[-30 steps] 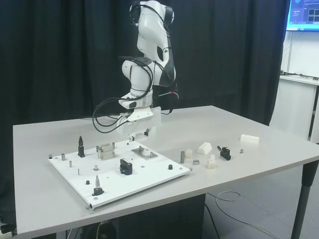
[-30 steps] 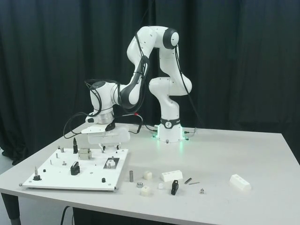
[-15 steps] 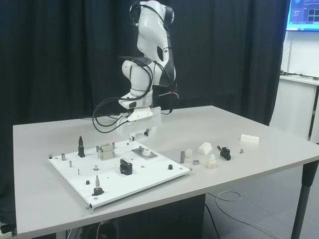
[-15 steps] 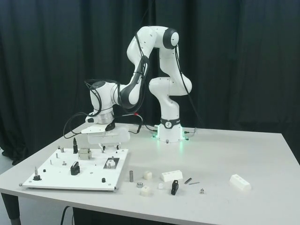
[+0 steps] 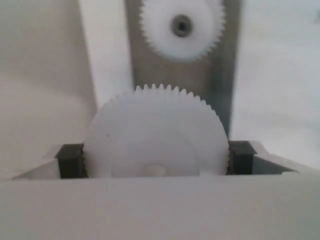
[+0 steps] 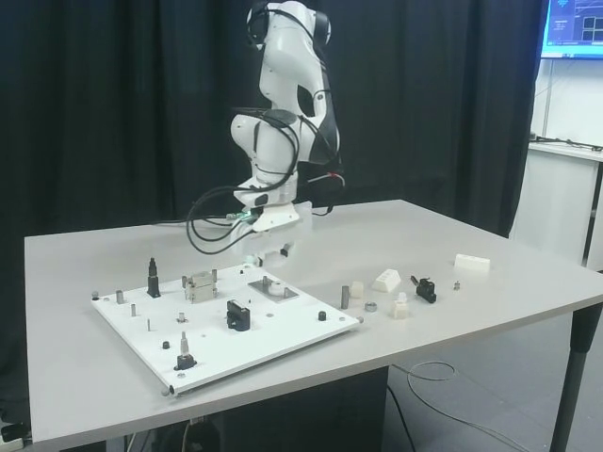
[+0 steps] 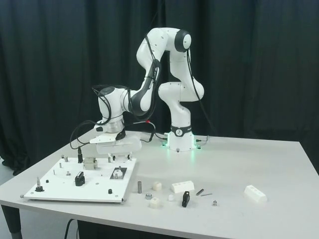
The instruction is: Place large gear.
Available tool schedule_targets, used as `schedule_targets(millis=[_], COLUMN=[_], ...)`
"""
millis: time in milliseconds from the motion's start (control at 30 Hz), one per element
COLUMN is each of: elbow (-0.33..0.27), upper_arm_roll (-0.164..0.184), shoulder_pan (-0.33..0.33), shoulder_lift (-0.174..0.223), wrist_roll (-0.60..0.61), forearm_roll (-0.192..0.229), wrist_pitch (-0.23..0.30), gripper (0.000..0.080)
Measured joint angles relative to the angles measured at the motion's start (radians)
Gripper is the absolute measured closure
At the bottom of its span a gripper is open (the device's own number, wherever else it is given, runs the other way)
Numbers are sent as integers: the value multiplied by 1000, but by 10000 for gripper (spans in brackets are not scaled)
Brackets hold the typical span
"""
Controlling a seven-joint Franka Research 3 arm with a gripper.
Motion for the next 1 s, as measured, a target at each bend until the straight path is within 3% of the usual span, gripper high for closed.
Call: schedule_targets(millis=[500, 1000], elbow=[-44, -105], upper_arm_roll=[9, 83], shoulder_pan=[126, 164], shoulder_lift=[0, 0], wrist_roll=[110, 197], forearm_roll=[4, 4], wrist_pitch=[0, 75], gripper=[206, 206])
